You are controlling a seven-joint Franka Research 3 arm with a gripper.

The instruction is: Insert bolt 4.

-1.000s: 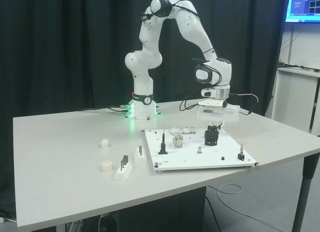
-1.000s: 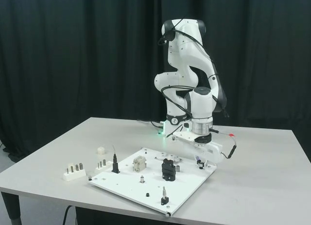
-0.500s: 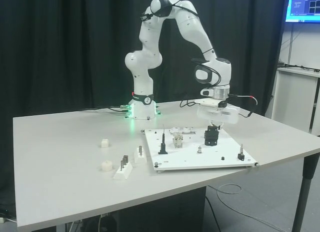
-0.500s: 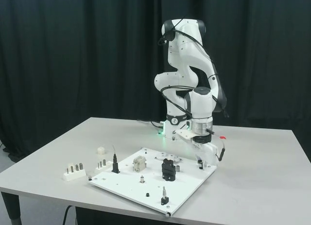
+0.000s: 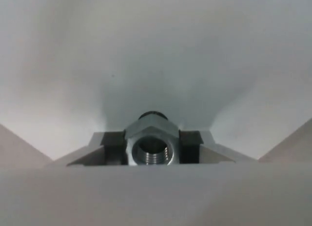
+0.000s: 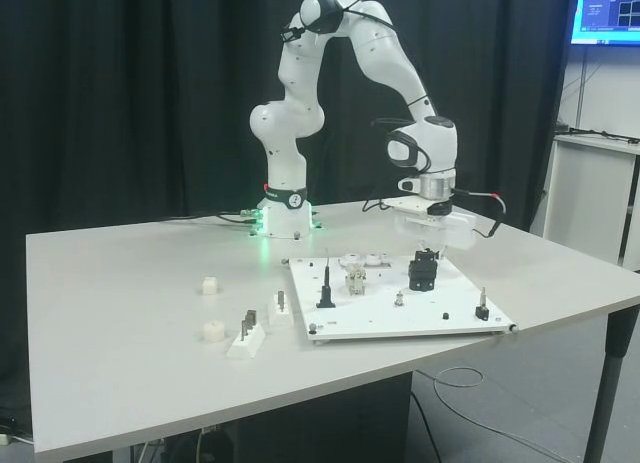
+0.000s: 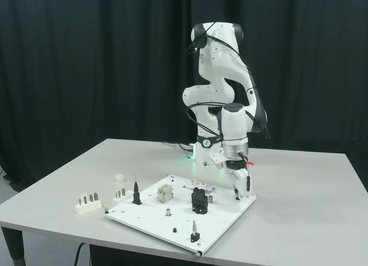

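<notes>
The pincer [image 7: 236,192] is held low over the white board [image 7: 218,226], near the board's corner farthest from the racks, at about 3 o'clock from the black block [image 7: 199,200] in the second room view. In the wrist view, a hexagonal threaded metal piece, taken to be bolt 4 [image 5: 152,147], is seen clamped between the two fingers [image 5: 113,147], so the pincer is narrowed on it, close above the white surface. Whether the piece touches the board cannot be told. On the grey worktop [image 6: 120,283], a white rack [image 6: 246,340] with upright pins is seen at about 9 o'clock from the board in the first room view, with two small white blocks [image 6: 209,284] nearby.
</notes>
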